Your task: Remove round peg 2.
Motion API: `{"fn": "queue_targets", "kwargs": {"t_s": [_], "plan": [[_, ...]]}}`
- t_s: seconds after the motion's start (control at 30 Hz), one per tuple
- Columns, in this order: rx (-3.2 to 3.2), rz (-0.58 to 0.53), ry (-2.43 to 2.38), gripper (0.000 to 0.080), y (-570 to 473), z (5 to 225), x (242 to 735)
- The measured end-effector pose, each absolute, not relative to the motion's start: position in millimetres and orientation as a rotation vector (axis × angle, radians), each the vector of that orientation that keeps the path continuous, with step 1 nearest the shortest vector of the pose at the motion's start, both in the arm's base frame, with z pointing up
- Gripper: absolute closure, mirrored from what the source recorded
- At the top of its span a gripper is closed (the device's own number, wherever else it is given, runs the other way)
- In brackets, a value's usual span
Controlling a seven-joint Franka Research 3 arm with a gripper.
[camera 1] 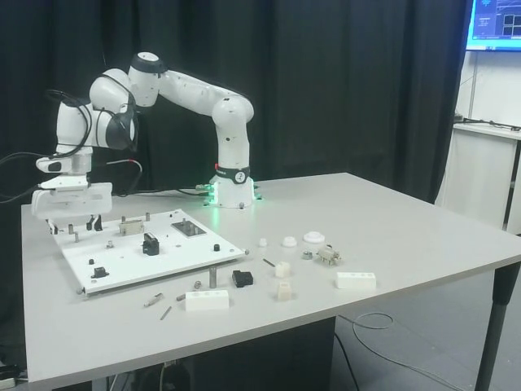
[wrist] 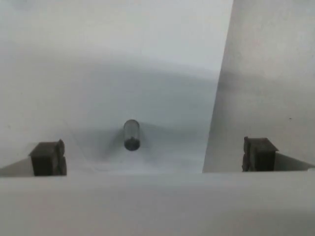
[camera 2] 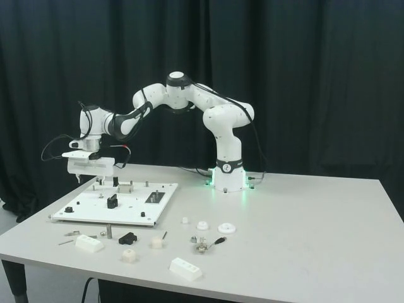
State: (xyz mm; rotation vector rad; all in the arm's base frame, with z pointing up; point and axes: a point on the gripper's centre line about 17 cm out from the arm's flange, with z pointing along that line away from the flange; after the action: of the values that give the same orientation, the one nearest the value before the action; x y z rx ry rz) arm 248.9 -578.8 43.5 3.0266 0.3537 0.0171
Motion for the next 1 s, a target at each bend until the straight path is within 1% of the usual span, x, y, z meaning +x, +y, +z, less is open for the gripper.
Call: {"fn": "queue_targets", "kwargs": {"t_s": [0.37, 1.0], "plan": [[3.071, 0.080, 0.309, 0.0003, -576, 31, 244], [3.109, 0.102, 0.297, 0.0003, -564, 25, 249]]}}
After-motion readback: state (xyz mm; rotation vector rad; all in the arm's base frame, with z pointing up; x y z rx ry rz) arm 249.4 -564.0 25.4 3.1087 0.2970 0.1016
